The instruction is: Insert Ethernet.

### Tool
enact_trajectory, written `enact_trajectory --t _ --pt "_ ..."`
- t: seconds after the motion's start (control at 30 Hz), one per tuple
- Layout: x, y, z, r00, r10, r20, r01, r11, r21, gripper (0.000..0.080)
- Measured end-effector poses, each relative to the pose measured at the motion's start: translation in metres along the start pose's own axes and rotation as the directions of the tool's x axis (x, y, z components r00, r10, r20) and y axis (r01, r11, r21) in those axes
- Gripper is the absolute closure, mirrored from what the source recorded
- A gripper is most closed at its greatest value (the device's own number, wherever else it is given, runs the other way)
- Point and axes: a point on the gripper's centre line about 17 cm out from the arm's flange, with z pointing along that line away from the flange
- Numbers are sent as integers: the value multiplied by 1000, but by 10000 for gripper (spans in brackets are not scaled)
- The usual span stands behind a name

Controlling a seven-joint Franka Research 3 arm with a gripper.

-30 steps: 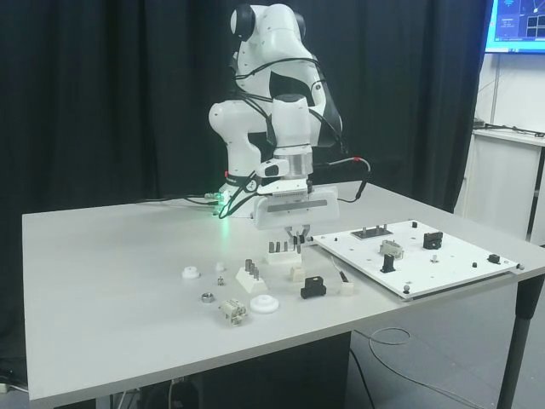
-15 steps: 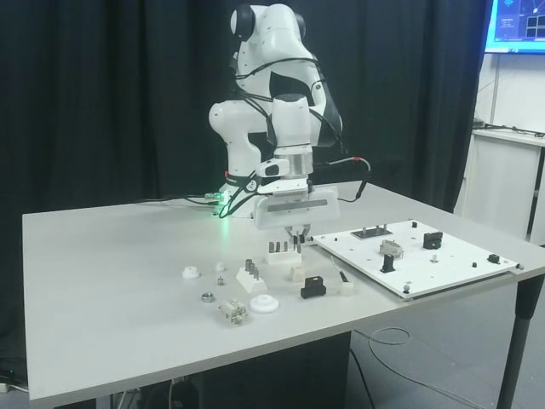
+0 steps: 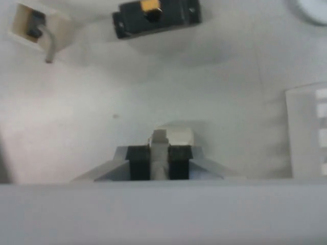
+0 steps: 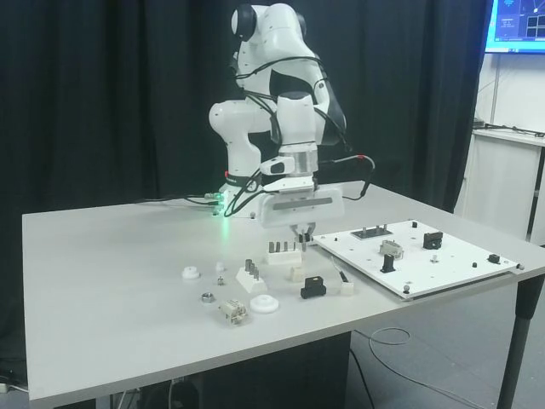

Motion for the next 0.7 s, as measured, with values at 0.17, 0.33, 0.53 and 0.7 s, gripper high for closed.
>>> enact_trajectory --t 0.17,0.33,0.53,0.7 --pt "7 -12 -4 999 -31 -11 31 1000 -3 729" --pt "13 -27 -8 998 -56 -21 56 998 0 729" --pt "19 -45 -12 996 -82 -33 82 997 5 729" --pt "24 -61 -17 995 -93 -40 94 996 11 729"
